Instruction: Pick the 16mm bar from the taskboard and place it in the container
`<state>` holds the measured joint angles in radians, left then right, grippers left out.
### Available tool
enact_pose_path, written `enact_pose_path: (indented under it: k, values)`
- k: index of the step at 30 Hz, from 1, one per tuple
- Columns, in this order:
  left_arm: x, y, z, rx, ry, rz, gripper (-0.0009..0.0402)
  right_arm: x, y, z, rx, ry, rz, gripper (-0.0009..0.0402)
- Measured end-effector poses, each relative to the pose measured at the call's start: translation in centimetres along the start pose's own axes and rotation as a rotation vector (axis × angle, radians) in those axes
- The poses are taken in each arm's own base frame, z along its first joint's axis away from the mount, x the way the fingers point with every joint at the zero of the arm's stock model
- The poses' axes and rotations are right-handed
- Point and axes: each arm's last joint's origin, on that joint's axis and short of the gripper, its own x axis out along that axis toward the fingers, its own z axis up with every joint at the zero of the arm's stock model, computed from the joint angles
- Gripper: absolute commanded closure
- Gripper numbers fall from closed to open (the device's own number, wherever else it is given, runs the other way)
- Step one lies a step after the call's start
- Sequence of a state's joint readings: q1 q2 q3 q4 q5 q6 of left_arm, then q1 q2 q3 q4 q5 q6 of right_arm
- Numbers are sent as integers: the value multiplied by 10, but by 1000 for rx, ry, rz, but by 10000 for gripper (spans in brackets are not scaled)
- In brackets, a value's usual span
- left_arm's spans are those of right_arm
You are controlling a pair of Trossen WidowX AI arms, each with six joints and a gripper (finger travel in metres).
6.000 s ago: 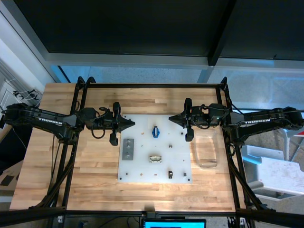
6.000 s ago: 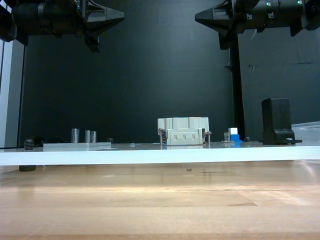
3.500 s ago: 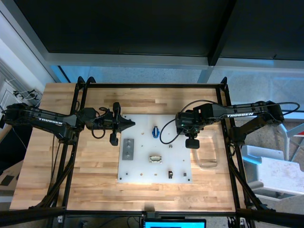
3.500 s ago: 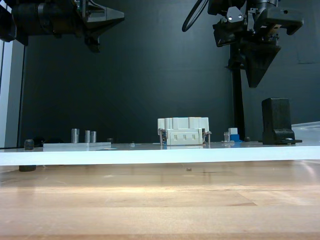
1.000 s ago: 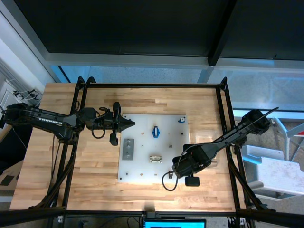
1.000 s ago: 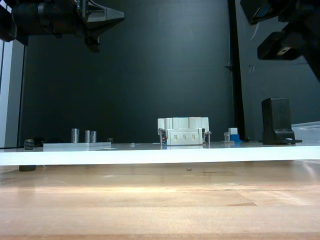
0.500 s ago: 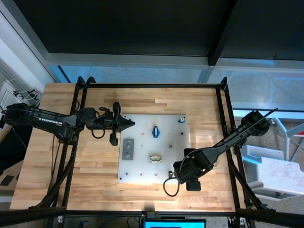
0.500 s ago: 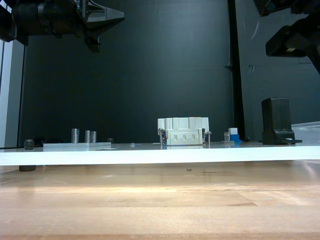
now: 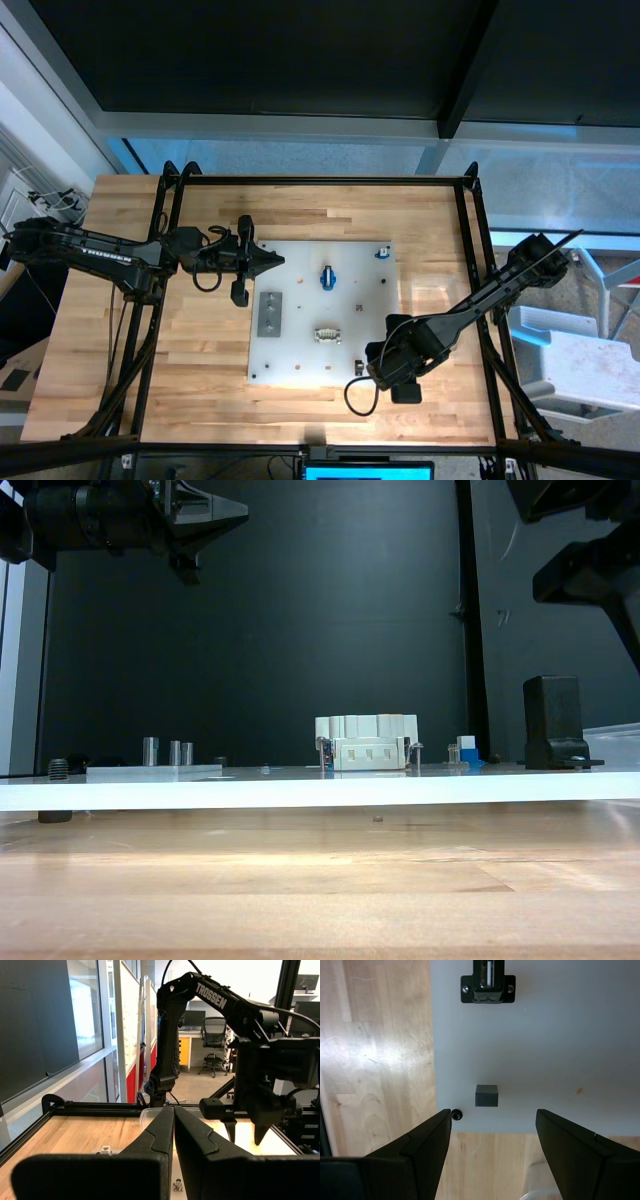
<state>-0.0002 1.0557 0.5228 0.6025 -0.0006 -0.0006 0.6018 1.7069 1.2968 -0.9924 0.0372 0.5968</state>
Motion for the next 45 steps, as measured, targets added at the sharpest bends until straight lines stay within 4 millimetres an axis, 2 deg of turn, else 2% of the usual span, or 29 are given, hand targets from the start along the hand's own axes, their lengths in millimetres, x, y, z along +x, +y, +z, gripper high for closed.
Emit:
enact_pose_path:
  k: [34, 45]
  values:
    - [0, 0, 0, 0, 0, 0, 393, 35, 5, -4, -28, -3, -28, 157]
    - [0, 0, 0, 0, 0, 0, 393, 38, 4, -6, -27, -10, -48, 158]
